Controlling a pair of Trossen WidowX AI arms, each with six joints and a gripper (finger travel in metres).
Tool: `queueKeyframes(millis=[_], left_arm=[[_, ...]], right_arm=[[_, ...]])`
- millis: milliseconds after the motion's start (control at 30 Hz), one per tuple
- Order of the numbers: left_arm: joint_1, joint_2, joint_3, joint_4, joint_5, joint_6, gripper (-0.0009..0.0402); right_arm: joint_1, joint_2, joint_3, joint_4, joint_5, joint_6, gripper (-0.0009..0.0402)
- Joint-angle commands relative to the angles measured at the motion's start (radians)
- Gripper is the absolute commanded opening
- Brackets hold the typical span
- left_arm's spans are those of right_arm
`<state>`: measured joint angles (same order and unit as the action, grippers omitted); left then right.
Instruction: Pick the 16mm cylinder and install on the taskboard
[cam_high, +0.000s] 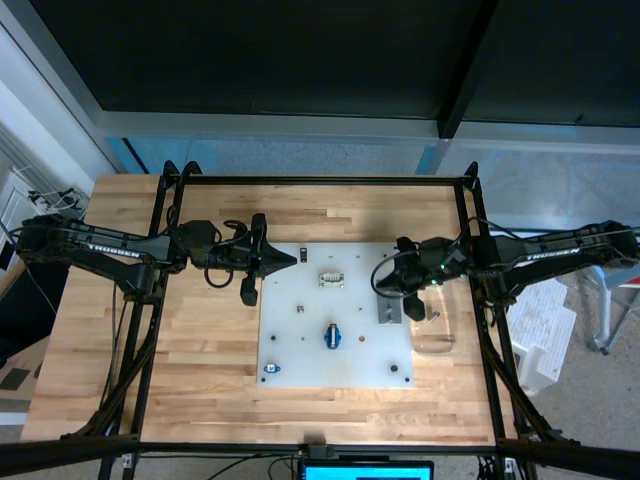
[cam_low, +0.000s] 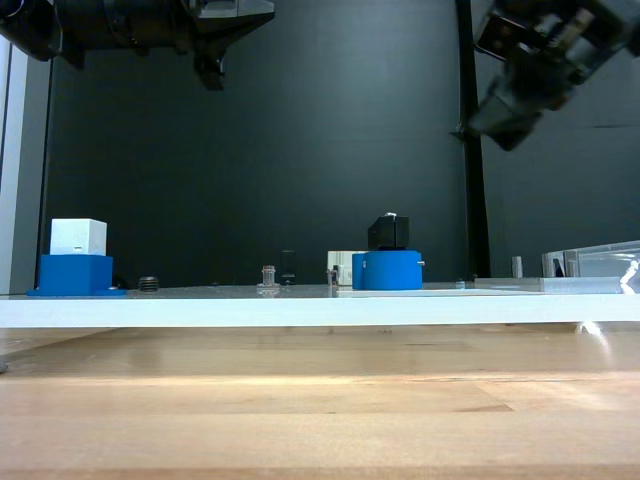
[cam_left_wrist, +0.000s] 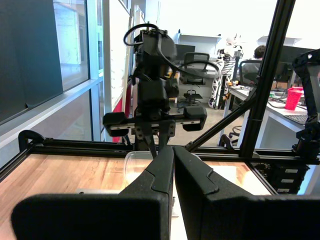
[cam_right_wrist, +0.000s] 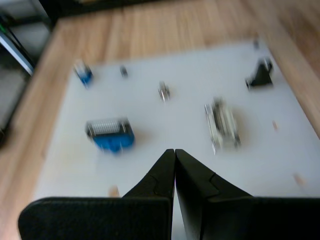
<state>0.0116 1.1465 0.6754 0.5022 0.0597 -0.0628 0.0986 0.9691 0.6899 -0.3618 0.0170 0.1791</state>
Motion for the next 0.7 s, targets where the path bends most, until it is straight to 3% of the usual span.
queueKeyframes(millis=[33, 700], left_arm=[[0.000, 0.000, 0.000, 0.000, 0.000, 0.000, 0.0000], [0.000, 0.000, 0.000, 0.000, 0.000, 0.000, 0.0000]], right_arm=[[0.053, 0.000, 0.030, -0.117, 0.048, 0.000, 0.0000], [0.220, -0.001, 0.038, -0.487, 0.043, 0.130, 0.0003]])
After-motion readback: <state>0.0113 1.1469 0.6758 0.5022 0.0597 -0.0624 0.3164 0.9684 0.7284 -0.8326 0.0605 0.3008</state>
